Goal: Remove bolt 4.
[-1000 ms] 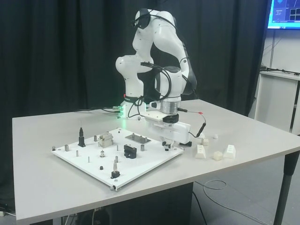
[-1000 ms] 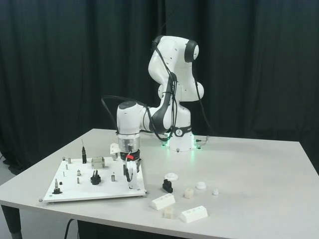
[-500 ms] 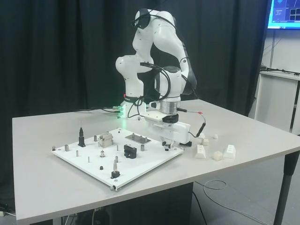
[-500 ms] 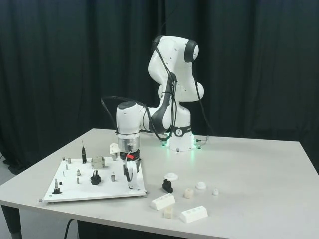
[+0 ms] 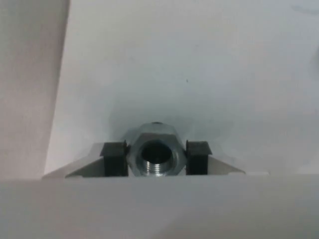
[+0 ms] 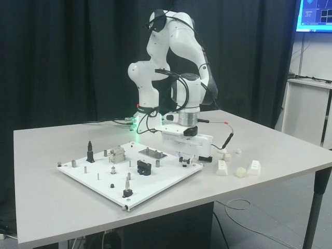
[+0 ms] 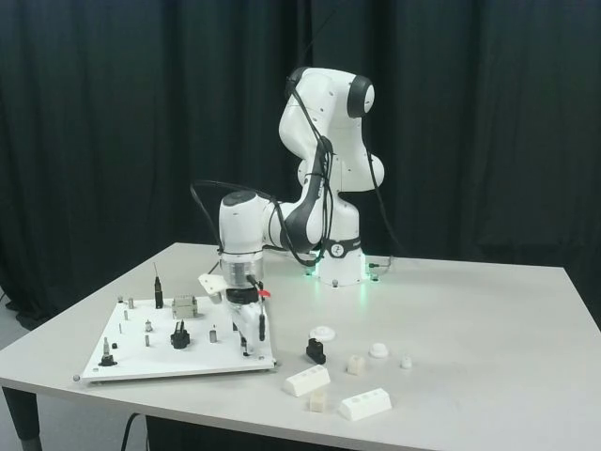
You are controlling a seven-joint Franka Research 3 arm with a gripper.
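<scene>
the gripper [image 5: 156, 158] is clenching the grey hex head of bolt 4 [image 5: 156, 155], one black fingertip [image 5: 113, 158] pressing on each opposite flat, so the jaws are standing only as far apart as the head is wide. the threaded hollow of the head is facing the wrist camera. the bolt is sitting over the white assembly board [image 6: 155, 179], near the board's edge on the side of the loose white blocks [image 6: 237, 169]; from the room views the gripper [image 6: 182, 155] is hanging low over that spot, though whether the shank is out of its hole cannot be told. the extraction step appears to be in hand. the next move is probably calling for a straight pull or unscrewing upward, keeping the wrist vertical so the shank is not binding, then carrying the bolt off the board to the grey table [image 7: 488, 338].
</scene>
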